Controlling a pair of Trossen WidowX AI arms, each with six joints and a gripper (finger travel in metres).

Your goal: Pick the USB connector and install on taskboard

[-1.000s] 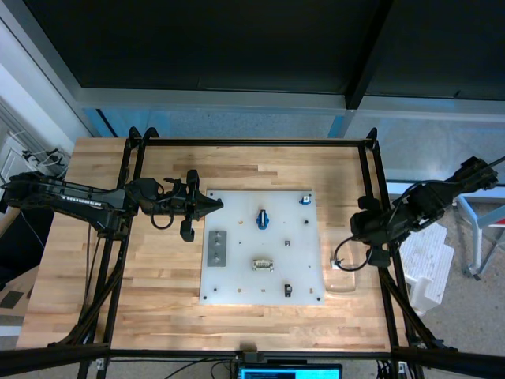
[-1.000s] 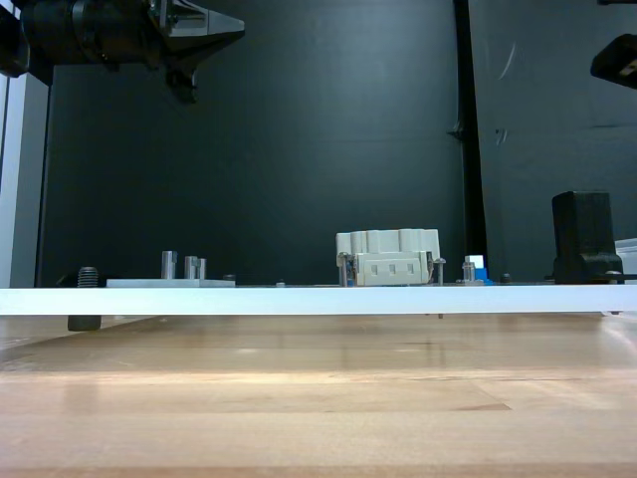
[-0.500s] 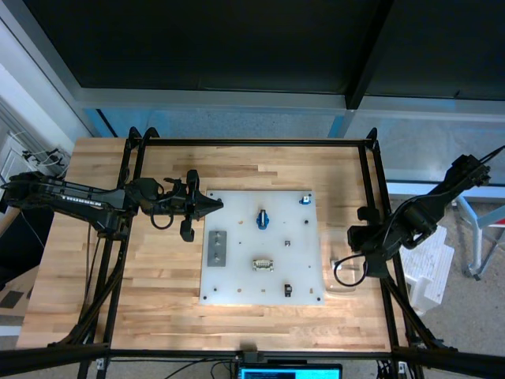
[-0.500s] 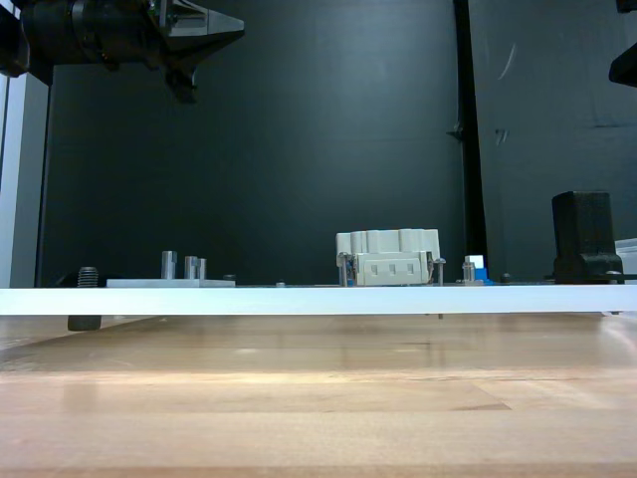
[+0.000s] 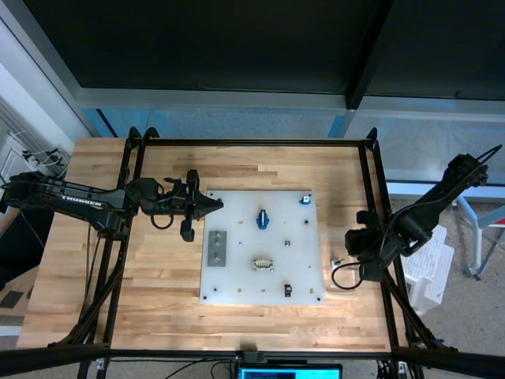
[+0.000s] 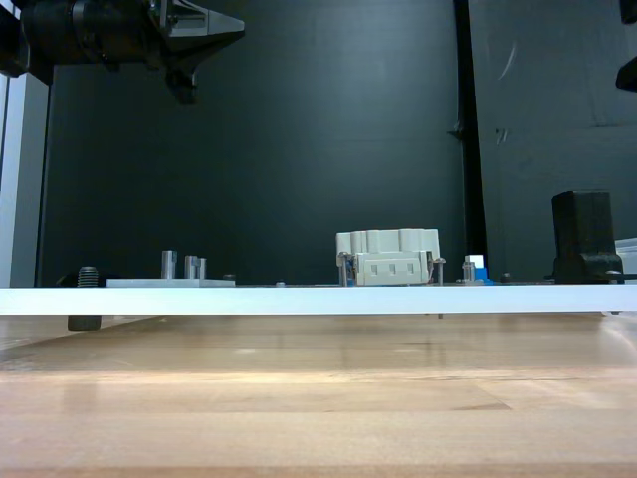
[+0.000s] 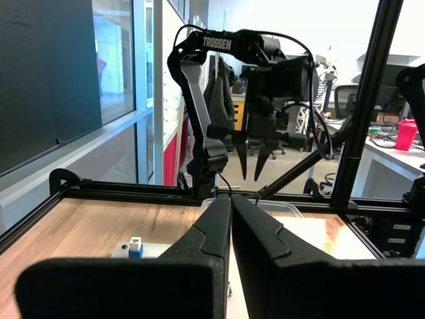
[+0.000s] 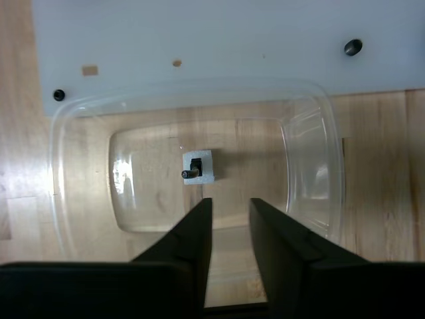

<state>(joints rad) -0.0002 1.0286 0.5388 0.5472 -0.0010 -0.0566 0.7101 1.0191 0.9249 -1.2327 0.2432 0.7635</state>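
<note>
Only the right wrist view resolves the small whitish, dark-stubbed USB connector [image 8: 198, 167]. It lies in the clear plastic tray [image 8: 312, 153], just right of the flat white square taskboard [image 8: 199, 40]. The right gripper [image 8: 230, 203] hovers above it, fingers slightly apart, empty. Farther off, the left gripper [image 7: 230, 197] is closed and empty at the board's left edge. The left wrist view reads "TROSSEN" on the black right arm [image 7: 219, 42].

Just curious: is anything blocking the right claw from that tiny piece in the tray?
Nothing visible does. The right gripper hangs open above the USB connector, lying in the open-topped clear tray. The left gripper hovers shut over the left edge of the taskboard.
</note>
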